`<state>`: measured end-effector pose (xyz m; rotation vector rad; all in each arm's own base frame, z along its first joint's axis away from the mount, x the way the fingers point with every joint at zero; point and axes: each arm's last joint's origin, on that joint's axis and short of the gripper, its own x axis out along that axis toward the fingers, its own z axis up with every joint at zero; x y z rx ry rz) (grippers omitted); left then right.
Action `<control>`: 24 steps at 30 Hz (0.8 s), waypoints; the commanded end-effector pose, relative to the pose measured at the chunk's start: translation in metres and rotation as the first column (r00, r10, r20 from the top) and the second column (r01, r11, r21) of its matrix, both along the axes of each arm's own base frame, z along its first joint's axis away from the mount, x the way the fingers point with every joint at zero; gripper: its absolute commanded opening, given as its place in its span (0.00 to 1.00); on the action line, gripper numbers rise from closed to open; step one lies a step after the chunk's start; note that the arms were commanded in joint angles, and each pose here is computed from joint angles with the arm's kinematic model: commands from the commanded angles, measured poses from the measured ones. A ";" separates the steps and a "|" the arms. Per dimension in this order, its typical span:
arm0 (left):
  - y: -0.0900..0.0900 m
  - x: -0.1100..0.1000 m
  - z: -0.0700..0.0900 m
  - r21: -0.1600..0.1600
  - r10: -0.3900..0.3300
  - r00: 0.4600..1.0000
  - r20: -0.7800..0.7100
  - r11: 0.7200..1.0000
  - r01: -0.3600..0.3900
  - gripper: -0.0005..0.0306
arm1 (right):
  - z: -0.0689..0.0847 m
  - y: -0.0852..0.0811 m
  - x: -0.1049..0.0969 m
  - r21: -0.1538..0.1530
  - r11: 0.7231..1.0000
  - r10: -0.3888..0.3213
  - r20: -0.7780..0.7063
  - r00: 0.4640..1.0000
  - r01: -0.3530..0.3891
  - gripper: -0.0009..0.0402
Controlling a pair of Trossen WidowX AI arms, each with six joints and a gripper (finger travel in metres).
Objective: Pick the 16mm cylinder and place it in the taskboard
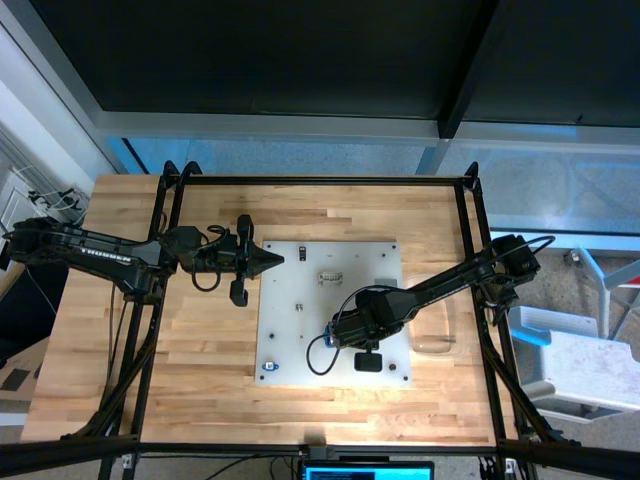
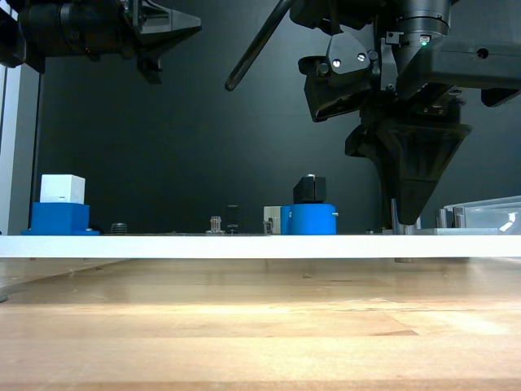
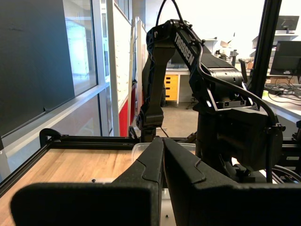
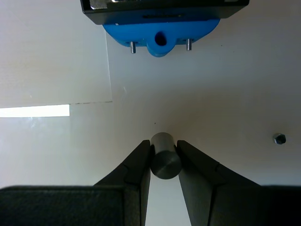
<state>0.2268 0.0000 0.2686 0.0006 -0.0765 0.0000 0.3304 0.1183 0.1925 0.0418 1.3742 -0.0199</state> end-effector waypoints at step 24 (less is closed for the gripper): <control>0.000 0.000 0.000 0.000 0.000 1.000 0.000 1.000 0.000 0.02 | 0.020 -0.001 -0.011 0.003 1.000 0.006 0.020 1.000 -0.007 0.55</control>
